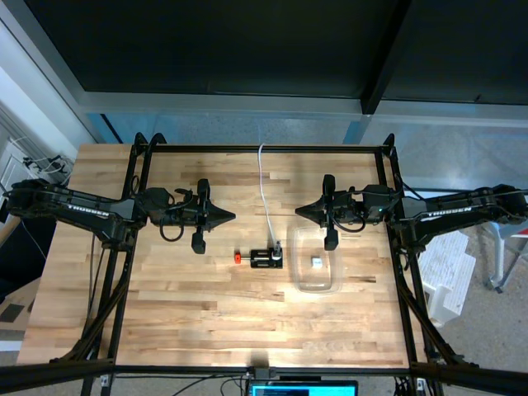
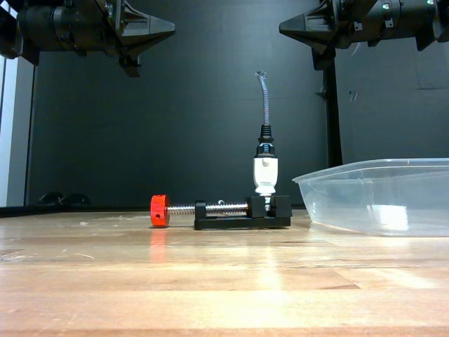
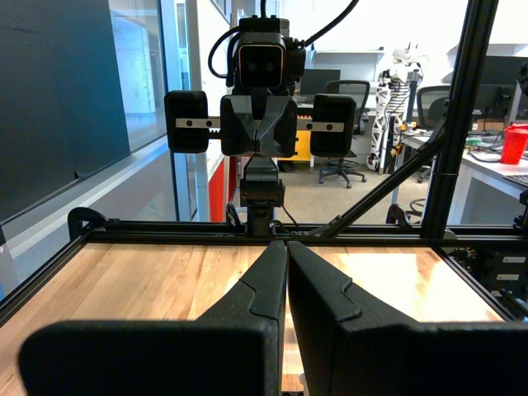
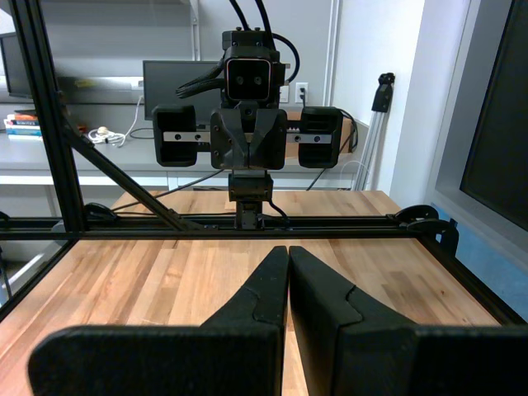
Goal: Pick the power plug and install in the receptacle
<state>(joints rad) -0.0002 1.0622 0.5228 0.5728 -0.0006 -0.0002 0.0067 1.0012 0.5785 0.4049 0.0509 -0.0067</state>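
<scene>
High overhead; low table-level; left tool, right tool cameras face-to-face

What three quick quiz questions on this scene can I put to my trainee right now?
1. True or false: the left pincer and the right pincer both hang shut above the wooden table, holding nothing.
2. What lies in the clear rectangular plastic tray? A) small white block B) screwdriver C) red cup
3. Fill in: the round white receptacle stands upright in the black clamp with the ___ knob.
Key: 1 true; 2 A; 3 red.
</scene>
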